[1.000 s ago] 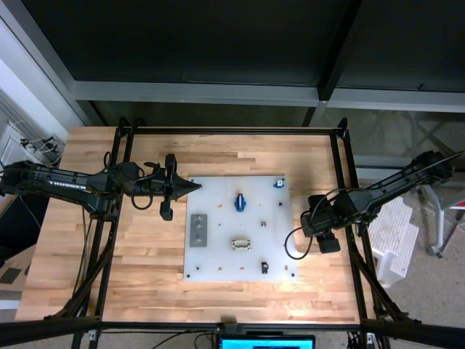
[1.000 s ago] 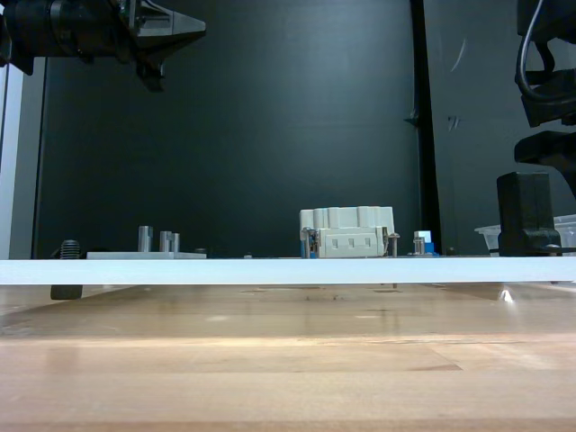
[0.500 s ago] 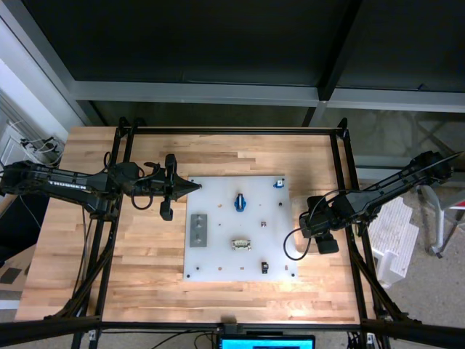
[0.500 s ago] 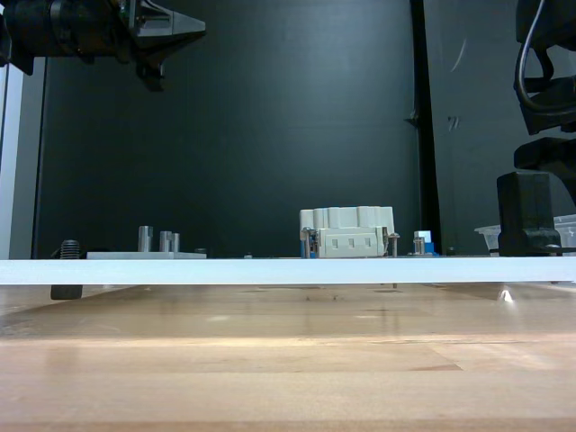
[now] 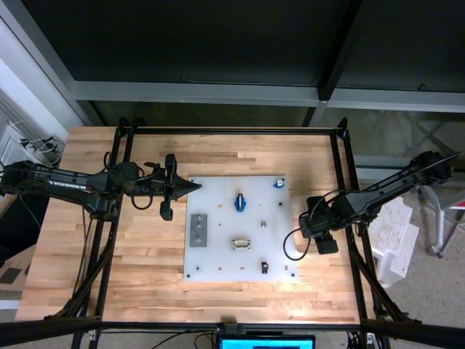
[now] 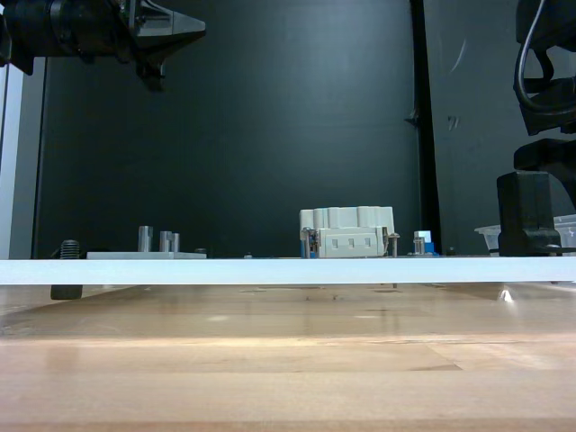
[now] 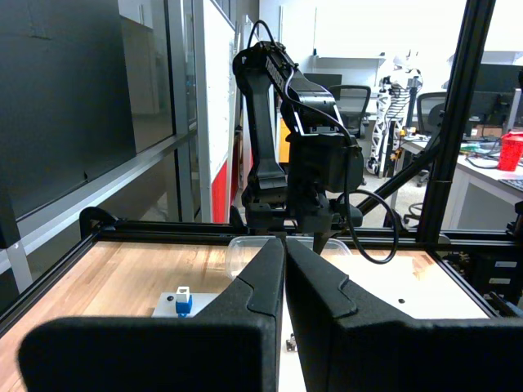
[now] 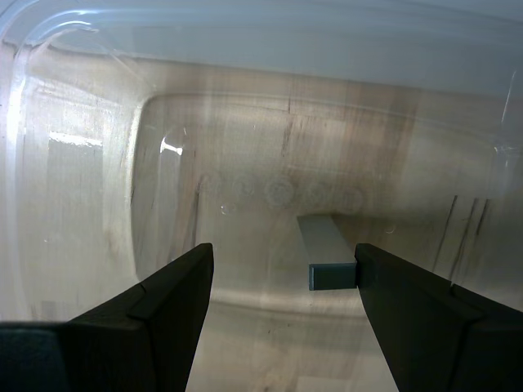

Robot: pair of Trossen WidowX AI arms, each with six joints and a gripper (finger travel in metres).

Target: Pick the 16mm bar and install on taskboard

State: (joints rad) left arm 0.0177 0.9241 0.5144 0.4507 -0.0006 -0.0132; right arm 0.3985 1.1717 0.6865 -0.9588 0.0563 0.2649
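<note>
16mm bar (image 8: 325,245) lies free on the floor of a clear plastic bin (image 8: 90,163), flat and not held by anything. Your right gripper (image 8: 282,251) hangs just over it with its fingers (image 8: 163,302) spread wide. The bar sits between them, its near end just beside one finger; you cannot tell whether they touch.

In the high view you find the right gripper (image 5: 326,243) at the right of the frame, pointing down just off the right edge of the white taskboard (image 5: 218,251). In the low view it stands at the far right (image 6: 529,216), with the bin's rim (image 6: 487,235) just beside it.

Your left gripper (image 7: 284,245) has its fingers pressed together with nothing between them. In the high view it lies level at the upper left corner of the taskboard (image 5: 190,187), and in the low view it sits high in the upper left of the frame (image 6: 191,30), well above the board.

On the taskboard you see a grey block (image 5: 198,230) with short posts (image 6: 157,239), a blue part (image 5: 240,202) and a cream connector (image 5: 241,244). All of it rests on the wooden table (image 5: 145,254).
</note>
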